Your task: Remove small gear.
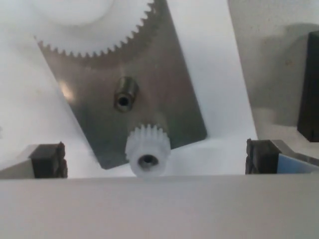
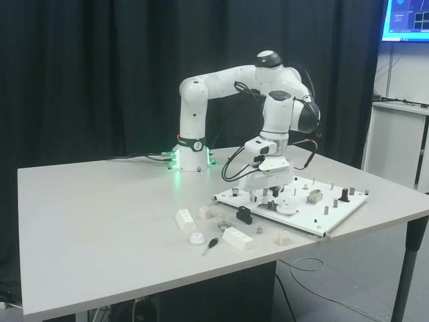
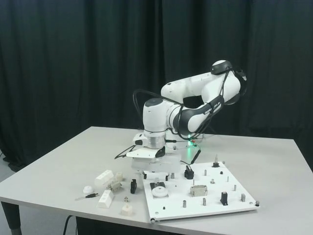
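Small gear (image 1: 147, 150) sits on grey plate (image 1: 149, 99) of white board (image 2: 295, 204), just beside bare peg (image 1: 124, 94), big gear (image 1: 94, 25) beyond. Gripper (image 1: 154, 159) hangs over it, black fingertips (image 1: 48, 160) spread wide either side, seemingly not touching it.

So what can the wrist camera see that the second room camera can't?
Only the wrist view shows the small gear with its teeth, sitting on the grey plate, a bare peg beside it, the big gear's toothed edge, and the claw open with the small gear between its black fingertips.

Only the second room view shows the whole white arm, the grey table and loose parts lying off the board.

Both show the white board.
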